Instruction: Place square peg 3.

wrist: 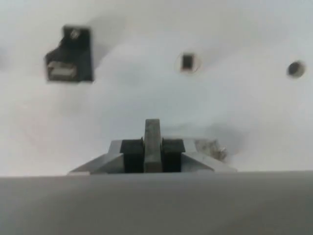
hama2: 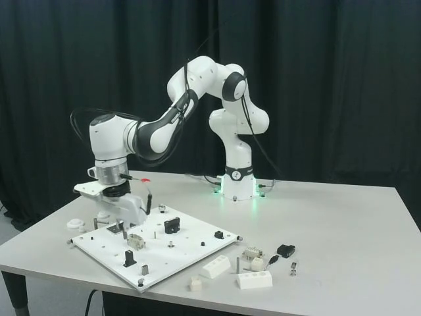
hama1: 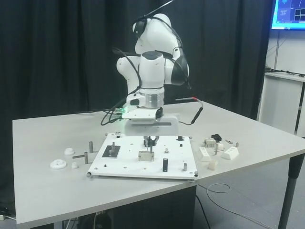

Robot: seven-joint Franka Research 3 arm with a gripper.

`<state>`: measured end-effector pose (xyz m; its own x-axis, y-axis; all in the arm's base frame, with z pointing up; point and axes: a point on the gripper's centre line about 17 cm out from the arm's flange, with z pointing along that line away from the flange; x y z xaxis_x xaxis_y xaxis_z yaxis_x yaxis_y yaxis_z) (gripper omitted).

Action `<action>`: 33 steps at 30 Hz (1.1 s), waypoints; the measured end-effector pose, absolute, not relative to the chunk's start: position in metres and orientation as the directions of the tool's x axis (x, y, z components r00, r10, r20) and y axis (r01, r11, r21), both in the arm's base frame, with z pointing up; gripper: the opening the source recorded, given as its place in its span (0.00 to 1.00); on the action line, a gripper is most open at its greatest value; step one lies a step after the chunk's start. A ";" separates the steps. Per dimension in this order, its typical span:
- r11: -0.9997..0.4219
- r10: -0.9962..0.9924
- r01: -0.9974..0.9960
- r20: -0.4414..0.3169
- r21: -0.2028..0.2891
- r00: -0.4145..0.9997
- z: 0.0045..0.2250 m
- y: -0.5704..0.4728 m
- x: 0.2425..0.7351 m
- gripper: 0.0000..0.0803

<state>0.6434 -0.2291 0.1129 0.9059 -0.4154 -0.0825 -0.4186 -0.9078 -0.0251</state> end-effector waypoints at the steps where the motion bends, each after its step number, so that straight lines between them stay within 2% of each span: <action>1: -0.910 -0.411 -0.415 -0.092 -0.029 0.907 0.114 -0.224 0.642 0.09; 12: -0.923 -0.370 -0.382 -0.159 -0.052 0.915 0.128 -0.158 0.637 0.09; 22: -0.944 -0.306 -0.322 -0.176 -0.070 0.936 0.133 -0.074 0.639 0.09; 33: -0.964 -0.244 -0.257 -0.172 -0.061 0.954 0.133 0.016 0.643 0.09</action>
